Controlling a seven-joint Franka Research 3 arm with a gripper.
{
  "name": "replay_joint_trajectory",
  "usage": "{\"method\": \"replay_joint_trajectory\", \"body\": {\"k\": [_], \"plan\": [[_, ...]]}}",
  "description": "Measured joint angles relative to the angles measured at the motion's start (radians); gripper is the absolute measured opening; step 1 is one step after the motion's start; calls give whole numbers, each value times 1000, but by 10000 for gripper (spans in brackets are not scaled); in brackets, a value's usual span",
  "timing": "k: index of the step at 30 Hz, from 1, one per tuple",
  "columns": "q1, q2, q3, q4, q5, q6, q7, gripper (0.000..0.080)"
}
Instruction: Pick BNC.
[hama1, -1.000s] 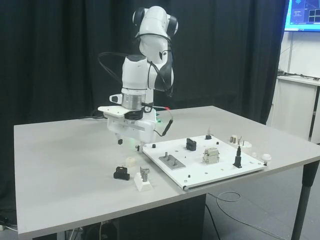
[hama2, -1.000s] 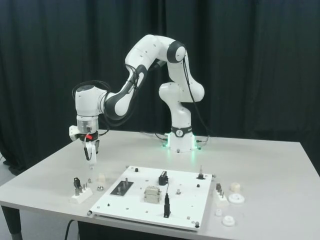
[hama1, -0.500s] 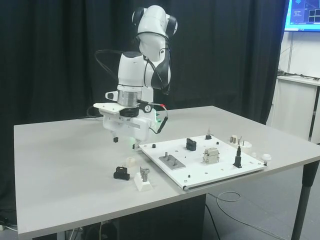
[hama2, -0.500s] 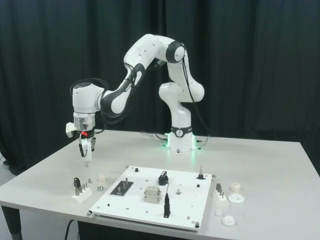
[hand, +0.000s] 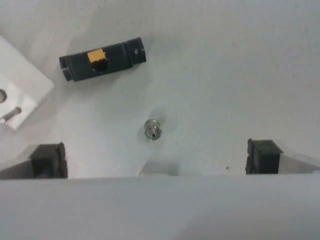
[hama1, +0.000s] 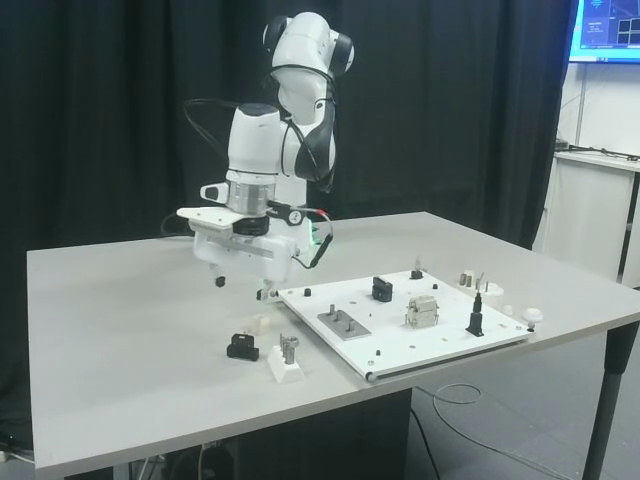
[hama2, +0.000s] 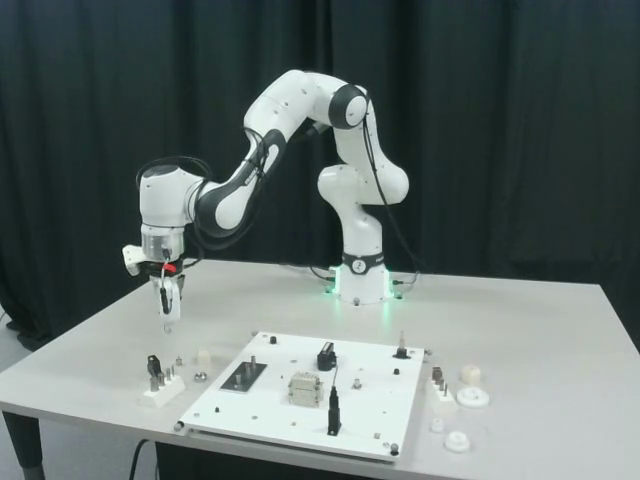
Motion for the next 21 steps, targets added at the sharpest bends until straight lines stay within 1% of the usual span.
{"method": "replay_joint_trajectory", "body": {"k": [9,12,14,21], "plan": [[-1,28,3,21,2,0,-18,800],[-1,36,5,27,12,2,-18,800],[-1,40,5,28,26,7,-17,800],[-6,49,4,27,105,18,-5,800]]}}
